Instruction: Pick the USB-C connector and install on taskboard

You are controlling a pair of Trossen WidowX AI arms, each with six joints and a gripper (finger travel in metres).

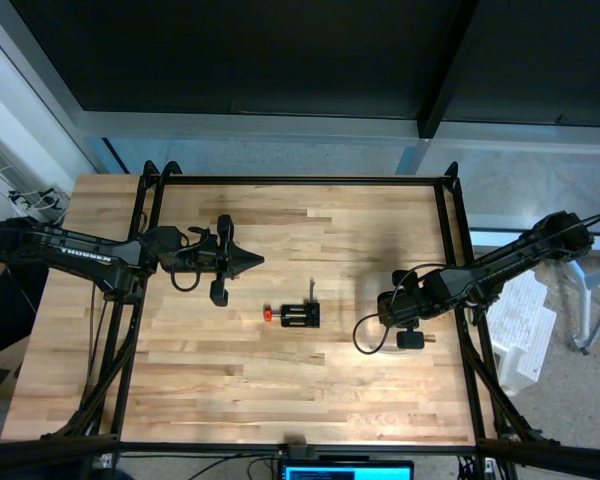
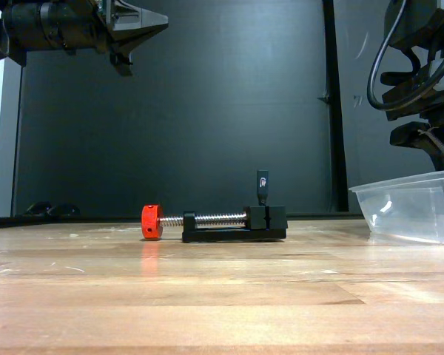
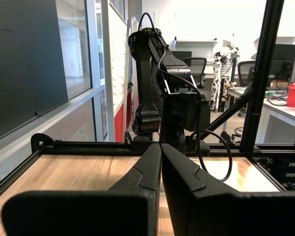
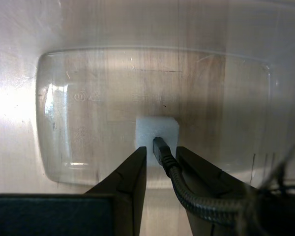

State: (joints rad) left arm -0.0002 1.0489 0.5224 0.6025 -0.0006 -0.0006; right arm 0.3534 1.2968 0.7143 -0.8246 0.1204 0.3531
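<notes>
Two arms reach in over the counter (image 1: 230, 380), one from each side, and each carries one gripper. The left gripper (image 3: 161, 147) hangs high above the wood, left of and behind the taskboard, with its two fingers pressed together and nothing between them. The right gripper (image 4: 161, 149) points straight down into the one clear plastic tray (image 2: 407, 211), which sits well to the right of the taskboard. Its fingers are partly apart, and the single USB-C connector (image 4: 160, 145) on its ribbed grey cable (image 4: 187, 194) lies between them. A gap shows beside the plug, so it does not look pinched. The connector's tip is over one white square (image 4: 157, 129) on the tray's floor. There is one taskboard (image 2: 233, 222), a small black block lying near the middle of the counter. It has one red-orange knob (image 2: 152, 221) at its left end, a bare threaded screw (image 2: 214, 219) and one upright pin (image 2: 262, 185) rising from its right end. The counter is pale jointed wood, ringed by a black metal frame (image 1: 300, 181). Beyond it are dark panels, glass partitions, desks and office chairs.
</notes>
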